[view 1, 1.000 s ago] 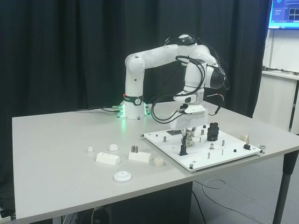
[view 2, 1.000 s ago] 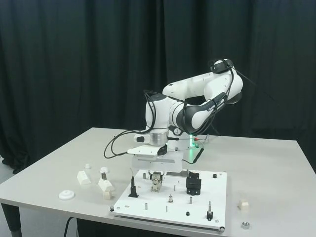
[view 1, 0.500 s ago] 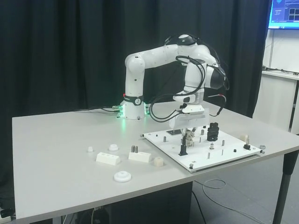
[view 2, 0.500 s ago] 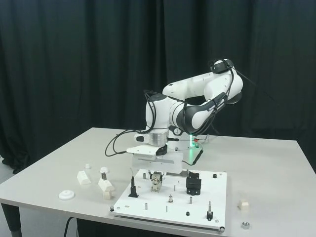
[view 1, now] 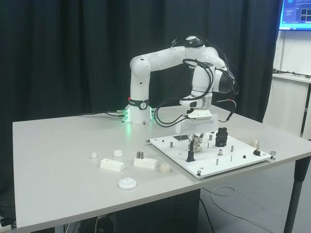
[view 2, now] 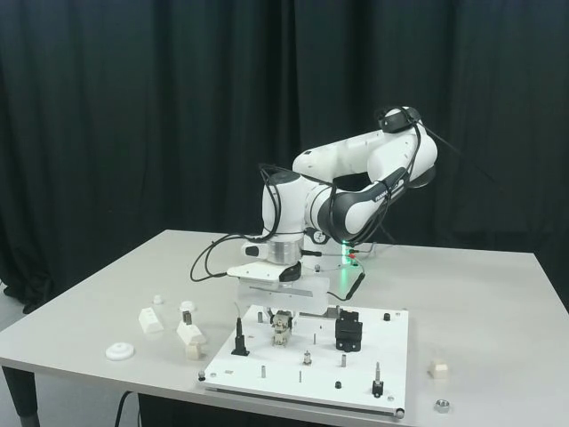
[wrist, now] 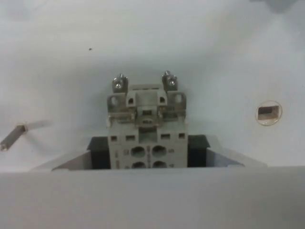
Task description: Insert waterproof.
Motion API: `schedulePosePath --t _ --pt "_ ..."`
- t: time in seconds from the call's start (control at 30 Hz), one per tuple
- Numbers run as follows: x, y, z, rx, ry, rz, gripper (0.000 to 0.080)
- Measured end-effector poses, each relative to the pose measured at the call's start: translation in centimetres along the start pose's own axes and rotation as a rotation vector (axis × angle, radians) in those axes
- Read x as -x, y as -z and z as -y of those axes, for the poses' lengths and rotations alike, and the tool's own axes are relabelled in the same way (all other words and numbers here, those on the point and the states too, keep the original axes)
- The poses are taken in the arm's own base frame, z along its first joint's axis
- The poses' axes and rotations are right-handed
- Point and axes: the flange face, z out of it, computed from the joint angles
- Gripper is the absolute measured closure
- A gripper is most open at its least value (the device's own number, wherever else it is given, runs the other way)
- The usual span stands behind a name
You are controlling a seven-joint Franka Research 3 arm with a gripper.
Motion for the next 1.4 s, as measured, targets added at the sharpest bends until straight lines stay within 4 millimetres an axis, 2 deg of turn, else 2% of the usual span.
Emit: schedulePosePath --t 0.57,0.6,0.73,0.77,1.07,1.1,1.4 --pt "0.1 0.1 0.3 -0.001 -0.007 -0.002 0.0485" --pt "0.1 0.2 0.4 -0.001 -0.008 -0.003 0.0242" --pt "0.1 0.6 0.6 0.011 -0.009 -0.008 0.0242" --pt "0.0 0.8 0.7 0.013 -0.009 -0.008 0.0055" --pt "-0.4 2.4 0.6 0.037 -0.014 -0.024 0.0055" --pt "-0.5 2.6 0.5 0.039 -0.018 -0.027 0.0005" --pt "-1.4 3.6 -0.4 0.058 -0.047 -0.044 0.0003"
